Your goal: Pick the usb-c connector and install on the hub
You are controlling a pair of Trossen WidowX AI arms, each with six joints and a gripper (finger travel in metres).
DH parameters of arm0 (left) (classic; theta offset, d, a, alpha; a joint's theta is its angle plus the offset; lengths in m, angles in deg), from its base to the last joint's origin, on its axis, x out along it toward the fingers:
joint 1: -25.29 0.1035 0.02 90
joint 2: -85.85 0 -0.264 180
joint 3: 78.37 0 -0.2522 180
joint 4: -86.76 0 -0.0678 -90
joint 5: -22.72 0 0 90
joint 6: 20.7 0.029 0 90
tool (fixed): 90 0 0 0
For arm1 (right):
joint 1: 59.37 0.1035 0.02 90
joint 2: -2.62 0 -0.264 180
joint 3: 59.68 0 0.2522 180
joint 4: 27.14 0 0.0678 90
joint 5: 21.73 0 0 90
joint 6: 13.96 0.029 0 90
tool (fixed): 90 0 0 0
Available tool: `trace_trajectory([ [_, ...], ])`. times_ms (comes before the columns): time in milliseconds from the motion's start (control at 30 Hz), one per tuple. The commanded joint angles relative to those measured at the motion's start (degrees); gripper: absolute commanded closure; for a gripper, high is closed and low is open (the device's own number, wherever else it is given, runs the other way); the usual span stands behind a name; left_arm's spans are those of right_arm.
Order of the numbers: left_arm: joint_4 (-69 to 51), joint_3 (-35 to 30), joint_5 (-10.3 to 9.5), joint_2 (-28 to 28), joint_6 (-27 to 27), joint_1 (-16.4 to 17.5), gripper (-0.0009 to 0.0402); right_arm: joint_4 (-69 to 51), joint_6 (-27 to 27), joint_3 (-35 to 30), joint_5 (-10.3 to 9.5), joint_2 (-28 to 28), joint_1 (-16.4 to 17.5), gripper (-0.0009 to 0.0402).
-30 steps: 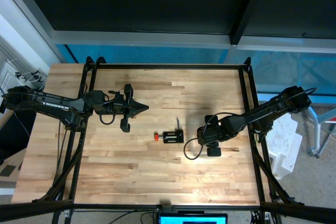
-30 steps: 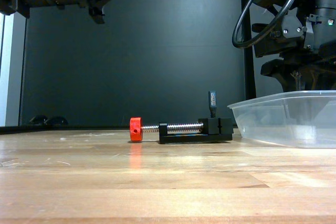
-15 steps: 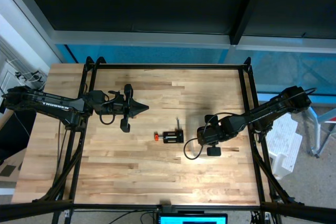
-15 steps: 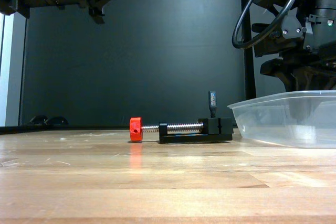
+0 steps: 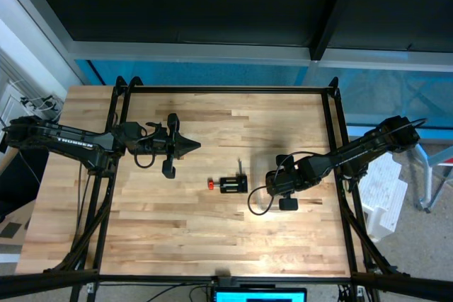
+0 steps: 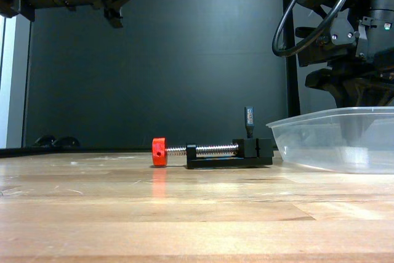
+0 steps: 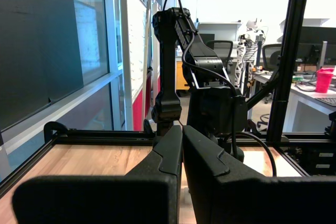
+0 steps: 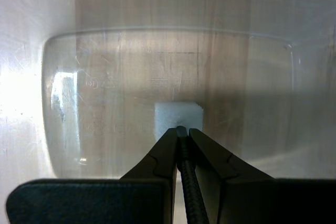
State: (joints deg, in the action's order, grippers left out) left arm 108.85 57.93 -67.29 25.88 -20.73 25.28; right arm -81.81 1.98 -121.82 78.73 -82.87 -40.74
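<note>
The right pincer (image 8: 181, 129) points down into the clear tray (image 6: 308, 143) on the right half of the counter (image 5: 177, 238), its fingers drawn narrow and holding the connector (image 8: 178, 115) by its black cord (image 8: 189, 187), just behind the white head. The head hangs low inside the tray, near the middle of the floor and well apart from the rounded walls on every side; whether it touches the floor cannot be told. In the low view the tray's rim stands above the head, and the right arm's bulk sits over it. The hub (image 5: 228, 184) lies flat on the wood near the counter's middle, its red tip (image 6: 159, 151) pointing left and its black block end just beside the tray's left rim, with a thin gap between them. A small upright stub (image 6: 249, 119) rises from that block end. The left pincer (image 5: 193, 146) hangs high over the left half with its fingers pressed together and nothing between them, well apart from the hub; a wide stretch of wood lies beneath it and toward the near edge. A black frame (image 5: 226, 90) runs along the counter's far and side edges.
</note>
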Motion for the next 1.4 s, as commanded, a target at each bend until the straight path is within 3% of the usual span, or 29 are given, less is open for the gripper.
trace_trajectory([
  [33,0.0,0.0,0.0,0.0,0.0,0.0,0.0393,-0.2,0.0,0.0,0.0,0.3,0.0,0.0393],
  [367,0.0,0.0,0.0,0.0,0.0,0.0,0.0393,-6.2,0.0,-3.6,0.04,3.1,0.0,0.0393],
  [800,0.0,0.0,0.0,0.0,0.0,0.0,0.0393,-20.6,-0.3,-15.1,0.04,7.1,0.0,0.0393],
  [1233,0.0,0.0,0.0,0.0,0.0,0.0,0.0393,-19.0,-1.7,-15.9,0.11,7.0,0.0,0.0393],
  [1400,0.0,0.0,0.0,0.0,0.0,0.0,0.0393,-17.3,-2.3,-17.5,0.07,3.8,-0.9,0.0393],
])
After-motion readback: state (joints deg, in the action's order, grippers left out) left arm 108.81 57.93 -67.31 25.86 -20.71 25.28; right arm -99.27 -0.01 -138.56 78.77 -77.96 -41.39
